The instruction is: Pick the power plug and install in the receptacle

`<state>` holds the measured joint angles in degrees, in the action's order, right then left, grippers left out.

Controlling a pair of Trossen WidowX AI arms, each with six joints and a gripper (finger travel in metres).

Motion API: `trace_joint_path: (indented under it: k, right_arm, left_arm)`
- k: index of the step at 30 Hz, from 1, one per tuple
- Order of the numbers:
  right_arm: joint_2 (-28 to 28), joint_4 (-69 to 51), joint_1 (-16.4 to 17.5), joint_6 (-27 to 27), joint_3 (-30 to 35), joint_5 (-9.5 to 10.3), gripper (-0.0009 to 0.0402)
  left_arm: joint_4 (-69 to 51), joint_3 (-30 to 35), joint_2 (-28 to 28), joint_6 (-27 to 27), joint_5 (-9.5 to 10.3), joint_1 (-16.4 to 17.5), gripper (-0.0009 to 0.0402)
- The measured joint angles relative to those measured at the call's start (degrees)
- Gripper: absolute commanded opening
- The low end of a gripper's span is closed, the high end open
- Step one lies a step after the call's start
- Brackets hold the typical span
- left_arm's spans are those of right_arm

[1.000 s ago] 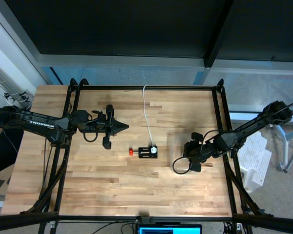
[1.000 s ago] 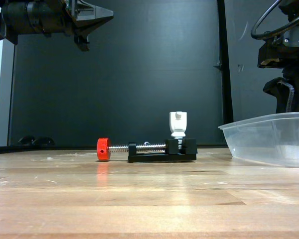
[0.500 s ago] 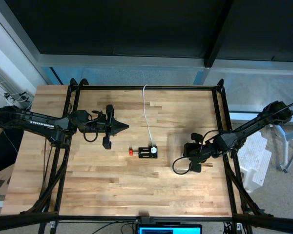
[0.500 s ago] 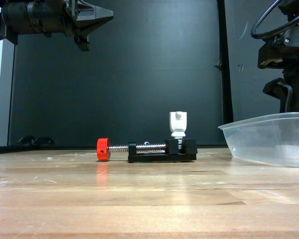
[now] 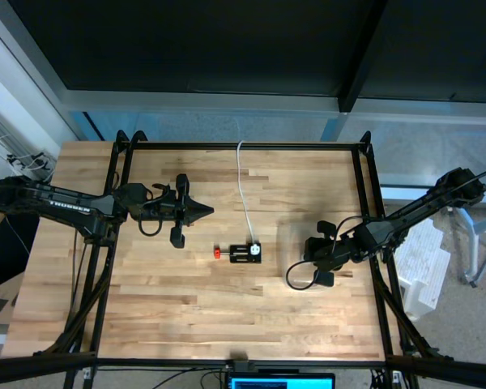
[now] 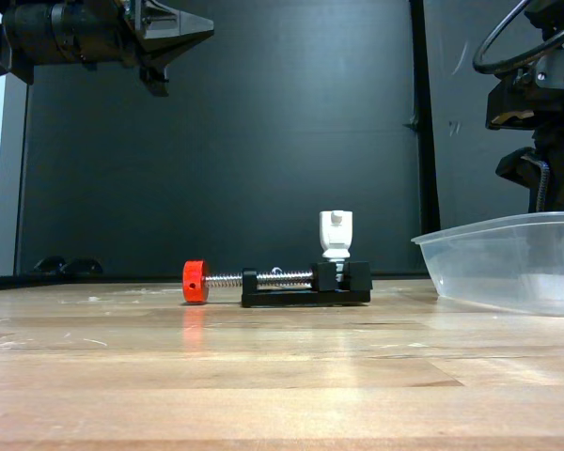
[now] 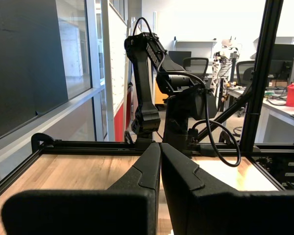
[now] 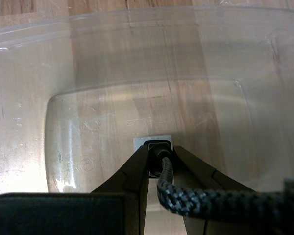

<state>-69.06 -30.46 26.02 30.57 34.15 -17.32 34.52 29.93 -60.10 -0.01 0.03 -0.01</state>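
The right end effector (image 8: 159, 152) is clamped on the power plug (image 8: 157, 145) inside the clear tray (image 8: 63, 54); the left end effector (image 5: 204, 211), pressed together, hangs above the tabletop (image 5: 186, 308).

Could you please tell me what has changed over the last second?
Almost nothing visible: the right gripper, shut on the power plug over the clear tray, shifted at most slightly. The left gripper stays parked, shut; the receptacle is unchanged in its clamp.

Dark power plug (image 8: 157, 148) gripped, white receptacle (image 6: 336, 231) upright
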Motion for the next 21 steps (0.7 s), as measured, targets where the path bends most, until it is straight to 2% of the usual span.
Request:
trace_joint_path:
  k: [21]
  right_arm:
    - [2.38, -2.19, -0.02, -0.11, 1.77, 0.39, 0.002]
  left_arm:
    - [0.02, 0.02, 0.0, 0.0, 0.02, 0.0, 0.0]
